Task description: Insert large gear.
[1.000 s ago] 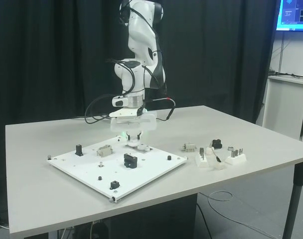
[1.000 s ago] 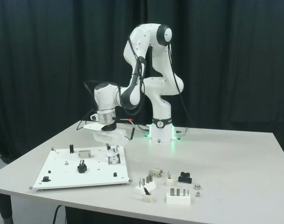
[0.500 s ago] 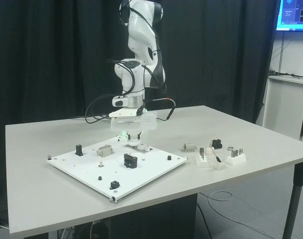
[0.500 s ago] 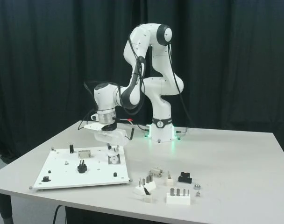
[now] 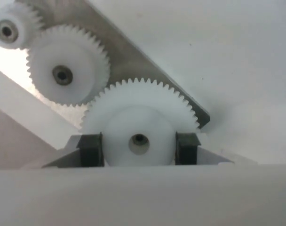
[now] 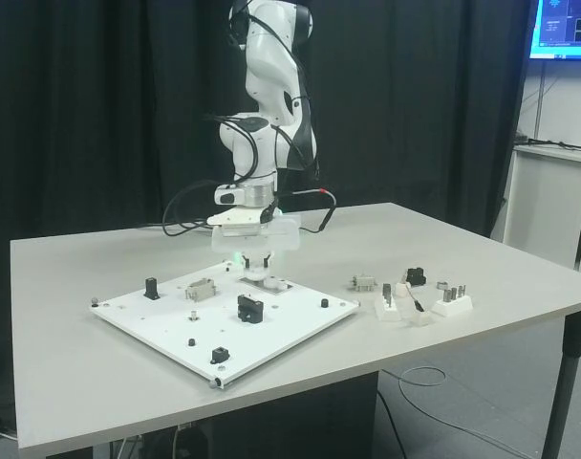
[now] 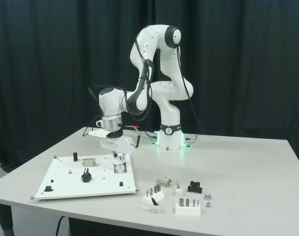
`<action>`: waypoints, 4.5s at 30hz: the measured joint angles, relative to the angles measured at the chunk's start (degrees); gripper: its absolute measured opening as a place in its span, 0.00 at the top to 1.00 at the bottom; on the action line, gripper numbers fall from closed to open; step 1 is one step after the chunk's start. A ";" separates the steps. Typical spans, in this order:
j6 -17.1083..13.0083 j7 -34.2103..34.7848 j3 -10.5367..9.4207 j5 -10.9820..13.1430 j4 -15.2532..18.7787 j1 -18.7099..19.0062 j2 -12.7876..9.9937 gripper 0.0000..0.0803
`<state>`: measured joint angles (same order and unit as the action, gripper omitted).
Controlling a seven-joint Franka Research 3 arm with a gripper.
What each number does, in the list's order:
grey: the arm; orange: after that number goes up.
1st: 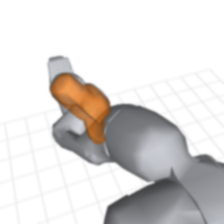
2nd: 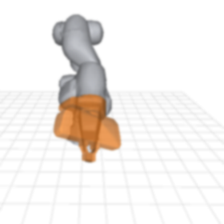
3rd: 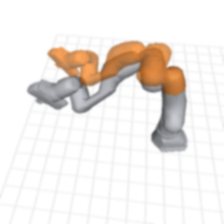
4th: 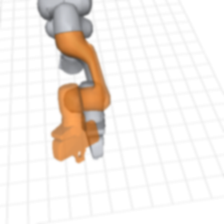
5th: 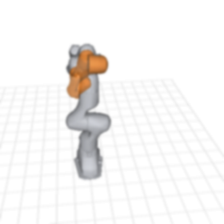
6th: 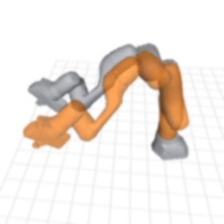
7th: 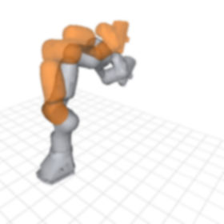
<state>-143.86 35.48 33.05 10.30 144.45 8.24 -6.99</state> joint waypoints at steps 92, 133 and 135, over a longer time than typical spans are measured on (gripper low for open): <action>2.68 1.98 0.18 0.48 -1.06 0.06 -0.52 0.59; 3.29 7.40 0.27 -1.99 -1.45 0.76 -0.77 0.59; 3.31 6.33 0.27 -2.08 -1.45 0.78 -0.77 0.59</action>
<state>-140.54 41.81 33.32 8.22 143.00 9.03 -7.77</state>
